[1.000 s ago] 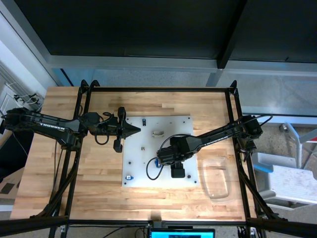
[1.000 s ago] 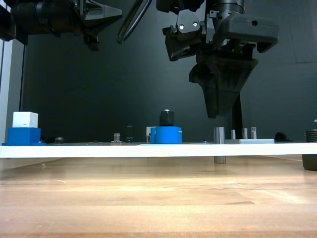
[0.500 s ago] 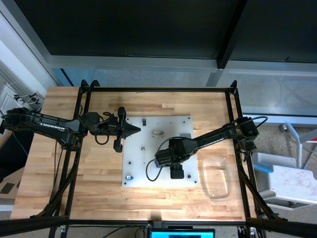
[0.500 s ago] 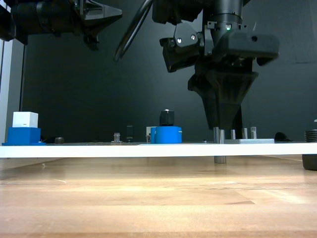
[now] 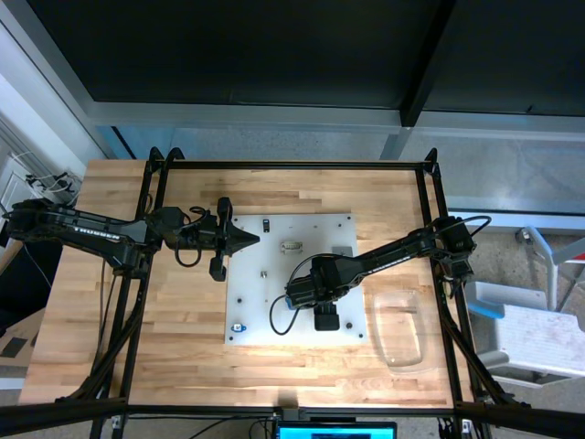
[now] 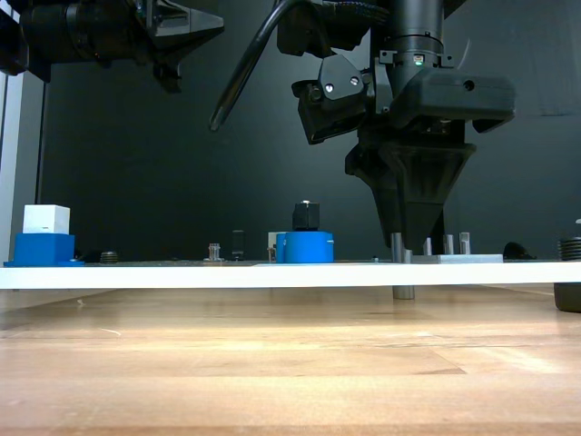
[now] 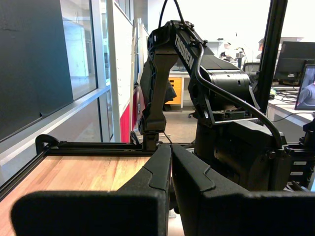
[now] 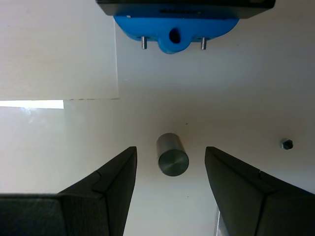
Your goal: Pick the 16mm cylinder and place it in the container
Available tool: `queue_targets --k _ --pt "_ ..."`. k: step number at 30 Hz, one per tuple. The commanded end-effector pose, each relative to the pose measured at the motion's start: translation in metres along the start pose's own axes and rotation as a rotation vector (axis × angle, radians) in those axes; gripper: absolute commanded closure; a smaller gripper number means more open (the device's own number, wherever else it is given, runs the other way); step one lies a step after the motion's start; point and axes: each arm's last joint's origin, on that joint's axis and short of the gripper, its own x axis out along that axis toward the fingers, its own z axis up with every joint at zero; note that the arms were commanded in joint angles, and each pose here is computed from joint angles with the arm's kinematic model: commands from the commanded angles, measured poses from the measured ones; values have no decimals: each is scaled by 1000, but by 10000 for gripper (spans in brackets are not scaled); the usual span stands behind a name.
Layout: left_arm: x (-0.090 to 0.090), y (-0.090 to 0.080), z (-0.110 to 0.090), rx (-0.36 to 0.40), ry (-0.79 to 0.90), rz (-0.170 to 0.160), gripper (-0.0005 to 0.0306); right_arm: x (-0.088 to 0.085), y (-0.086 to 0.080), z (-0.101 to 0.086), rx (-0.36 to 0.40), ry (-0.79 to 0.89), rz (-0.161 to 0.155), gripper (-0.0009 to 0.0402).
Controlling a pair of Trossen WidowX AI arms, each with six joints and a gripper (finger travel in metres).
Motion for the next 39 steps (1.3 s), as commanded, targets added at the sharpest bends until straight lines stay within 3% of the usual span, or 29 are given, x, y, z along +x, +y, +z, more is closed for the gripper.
queue_targets --k 1,9,19,29,39 --pt "0 0 0 0 0 0 300 0 0 0 0 0 0 226" --pt "0 0 0 0 0 0 300 0 0 0 0 -4 1 296" --pt "0 0 0 0 0 0 300 0 0 0 1 -5 2 349" --pt "0 0 0 0 0 0 300 0 0 0 1 -4 2 366" --pt "0 0 0 0 0 0 300 -12 -1 -2 3 -26 8 366"
